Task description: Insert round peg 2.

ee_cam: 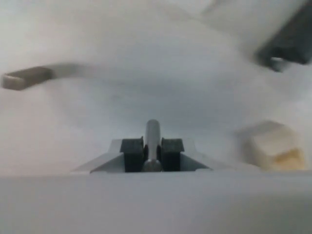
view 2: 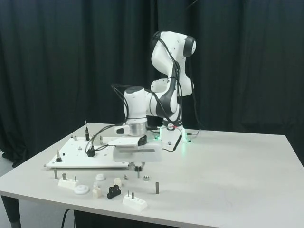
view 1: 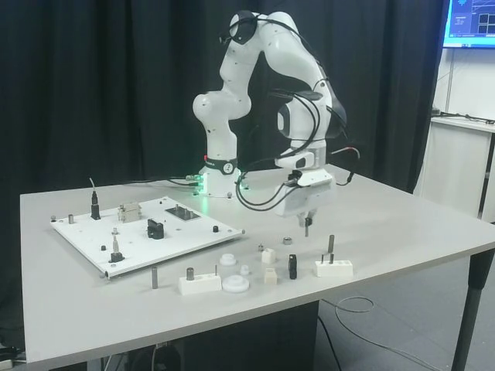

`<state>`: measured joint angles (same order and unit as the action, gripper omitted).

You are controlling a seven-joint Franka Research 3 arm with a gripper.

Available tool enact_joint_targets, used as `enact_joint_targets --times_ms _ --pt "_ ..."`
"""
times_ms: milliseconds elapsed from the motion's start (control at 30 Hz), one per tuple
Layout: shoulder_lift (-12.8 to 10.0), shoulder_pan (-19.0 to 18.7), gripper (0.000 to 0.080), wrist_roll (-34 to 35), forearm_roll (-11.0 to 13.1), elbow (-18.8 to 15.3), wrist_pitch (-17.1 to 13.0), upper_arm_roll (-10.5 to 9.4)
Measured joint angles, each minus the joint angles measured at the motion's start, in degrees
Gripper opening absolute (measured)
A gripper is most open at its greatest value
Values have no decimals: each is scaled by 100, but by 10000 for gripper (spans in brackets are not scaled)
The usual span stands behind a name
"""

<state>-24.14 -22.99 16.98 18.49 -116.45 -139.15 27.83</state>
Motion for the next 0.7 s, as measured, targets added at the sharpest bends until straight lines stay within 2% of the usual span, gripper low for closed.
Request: enact_joint_targets --times_ms 367,567,700 --pt "0 134 72 -18 -732 303 299 471" --pt "0 493 72 -123 -1153 526 464 518" --pt "0 790 72 -294 -1342 662 553 511"
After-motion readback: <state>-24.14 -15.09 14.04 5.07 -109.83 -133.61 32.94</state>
